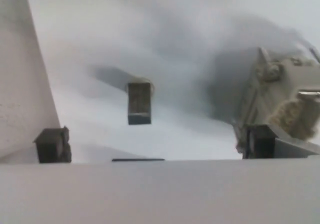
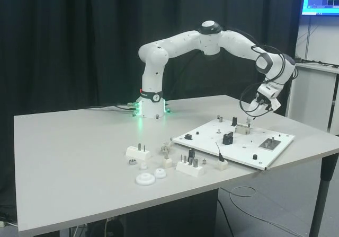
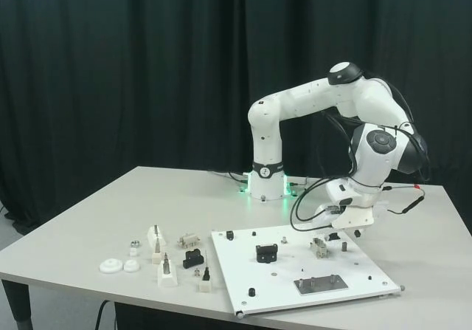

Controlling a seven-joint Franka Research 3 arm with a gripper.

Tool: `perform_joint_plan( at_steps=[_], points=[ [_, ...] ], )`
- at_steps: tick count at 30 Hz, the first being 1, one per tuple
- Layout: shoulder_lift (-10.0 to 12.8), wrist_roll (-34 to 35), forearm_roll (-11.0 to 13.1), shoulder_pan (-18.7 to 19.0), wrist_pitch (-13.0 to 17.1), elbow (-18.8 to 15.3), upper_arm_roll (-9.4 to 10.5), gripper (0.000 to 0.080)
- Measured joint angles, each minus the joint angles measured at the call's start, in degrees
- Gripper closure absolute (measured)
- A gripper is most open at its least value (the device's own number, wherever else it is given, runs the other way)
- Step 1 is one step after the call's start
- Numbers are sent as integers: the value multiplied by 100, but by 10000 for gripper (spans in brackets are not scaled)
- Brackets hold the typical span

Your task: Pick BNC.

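Nearest to me, loose white parts (image 2: 144, 179) lie on the grey table (image 2: 69, 141), then comes the white board (image 2: 275, 148). Over its far side the gripper (image 2: 263, 107) hangs with fingers wide apart, holding nothing. In the wrist view a small upright plug, I believe the BNC (image 1: 139, 102), stands on the board below, between the fingertips (image 1: 52, 145). The arm's base (image 2: 151, 107) is behind.

The first room camera stood off a table (image 2: 69, 157) corner, looking across at the white arm (image 2: 185, 43) from some way back; the second faced the arm (image 3: 310, 97) head-on, equally far. Both shared the white board (image 2: 233, 141). The wrist camera looked close down past the tool (image 1: 155, 144)
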Motion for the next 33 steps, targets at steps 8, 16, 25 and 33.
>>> perform_joint_plan(
  at_steps=[8, 16, 25, 33],
  points=[
    [-14, -279, -75, 41, -19, -26, -159, 14],
    [-20, -311, -76, 111, -18, -127, -291, 5],
    [-45, -305, -75, 135, 82, -221, -298, 3],
    [-66, -214, -61, 140, 225, -316, -329, 3]
  ],
)
